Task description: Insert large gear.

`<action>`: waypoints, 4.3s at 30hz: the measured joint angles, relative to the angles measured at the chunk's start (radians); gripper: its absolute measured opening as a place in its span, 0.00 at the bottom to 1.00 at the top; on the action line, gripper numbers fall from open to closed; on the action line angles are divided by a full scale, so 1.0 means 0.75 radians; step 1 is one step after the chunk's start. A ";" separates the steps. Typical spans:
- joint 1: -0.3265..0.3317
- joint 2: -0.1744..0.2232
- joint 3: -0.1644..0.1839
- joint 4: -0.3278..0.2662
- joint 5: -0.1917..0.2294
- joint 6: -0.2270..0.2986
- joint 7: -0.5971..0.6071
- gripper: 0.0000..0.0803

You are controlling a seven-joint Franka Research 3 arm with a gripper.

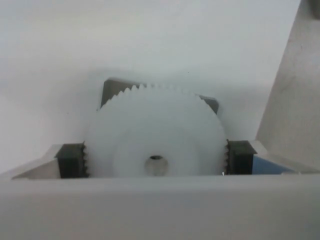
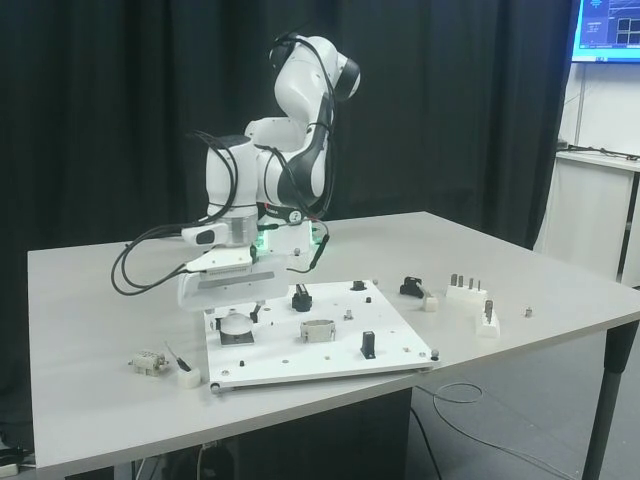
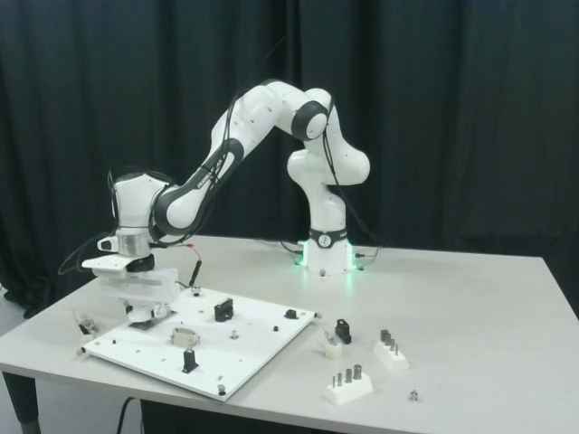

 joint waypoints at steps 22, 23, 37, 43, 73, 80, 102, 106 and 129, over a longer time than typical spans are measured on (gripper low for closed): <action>0.000 0.001 0.001 -0.008 -0.015 -0.021 0.000 0.74; 0.000 0.001 0.001 -0.008 -0.015 -0.021 0.000 0.74; 0.000 0.003 0.003 -0.009 -0.018 -0.006 -0.002 0.74; 0.002 0.002 0.003 -0.011 -0.019 -0.004 -0.002 0.74; 0.013 -0.036 -0.006 -0.021 -0.134 0.001 0.024 0.97; 0.007 -0.072 -0.023 -0.021 -0.183 -0.005 0.088 0.97; -0.045 -0.073 -0.001 -0.016 -0.180 0.046 0.233 1.00; -0.054 -0.063 0.011 -0.016 -0.172 0.075 0.240 1.00; -0.078 -0.043 0.021 -0.012 -0.171 0.101 0.240 1.00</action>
